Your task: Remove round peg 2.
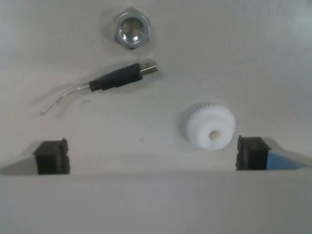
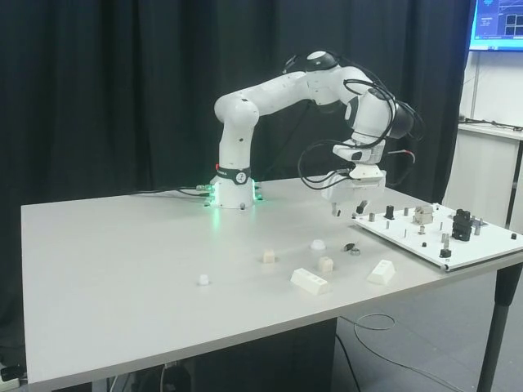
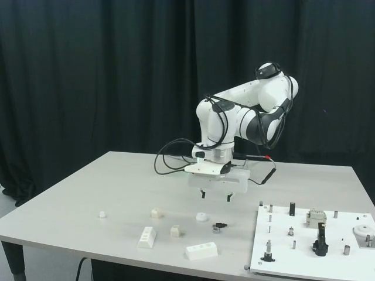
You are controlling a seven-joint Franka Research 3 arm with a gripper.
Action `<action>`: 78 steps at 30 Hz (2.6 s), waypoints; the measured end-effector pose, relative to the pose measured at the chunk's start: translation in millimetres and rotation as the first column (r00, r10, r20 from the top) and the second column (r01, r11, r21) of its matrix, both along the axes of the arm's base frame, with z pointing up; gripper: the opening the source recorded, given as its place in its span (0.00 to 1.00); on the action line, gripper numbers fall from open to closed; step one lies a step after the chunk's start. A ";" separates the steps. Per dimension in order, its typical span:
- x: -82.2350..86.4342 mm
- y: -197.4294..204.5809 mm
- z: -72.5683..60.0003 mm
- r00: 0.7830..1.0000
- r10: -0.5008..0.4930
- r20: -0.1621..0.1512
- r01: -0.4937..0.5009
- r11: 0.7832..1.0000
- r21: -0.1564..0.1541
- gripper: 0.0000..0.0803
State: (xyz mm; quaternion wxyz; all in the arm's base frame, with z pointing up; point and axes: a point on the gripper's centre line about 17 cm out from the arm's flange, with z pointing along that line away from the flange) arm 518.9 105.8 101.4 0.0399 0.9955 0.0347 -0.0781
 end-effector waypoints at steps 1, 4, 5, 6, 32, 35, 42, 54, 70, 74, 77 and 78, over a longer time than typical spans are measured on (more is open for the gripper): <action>0.4 -0.6 -0.2 1.000 0.001 0.000 -0.001 1.000 0.002 0.94; 1.7 -2.9 -0.5 1.000 0.003 0.001 -0.003 1.000 0.005 0.94; 2.1 -3.9 -0.6 1.000 0.005 0.001 -0.005 1.000 0.006 0.98; 2.6 -4.8 -0.6 1.000 0.006 0.002 -0.006 1.000 0.006 0.98; 15.1 -12.9 1.2 1.000 0.019 0.015 -0.019 1.000 0.016 1.00; 16.3 -12.6 1.7 1.000 0.020 0.016 -0.021 1.000 0.016 1.00; 17.9 -11.8 2.4 1.000 0.023 0.018 -0.023 1.000 0.017 1.00; 18.9 -11.5 2.9 1.000 0.024 0.019 -0.024 1.000 0.017 1.00; 18.9 0.2 1.7 1.000 0.022 0.019 -0.023 0.999 0.048 1.00; 17.3 9.4 0.5 1.000 0.022 0.017 -0.024 0.997 0.070 1.00; 14.8 18.6 -0.6 1.000 0.021 0.012 -0.022 0.996 0.090 1.00; 13.9 21.7 -0.9 1.000 0.020 0.011 -0.021 0.995 0.095 1.00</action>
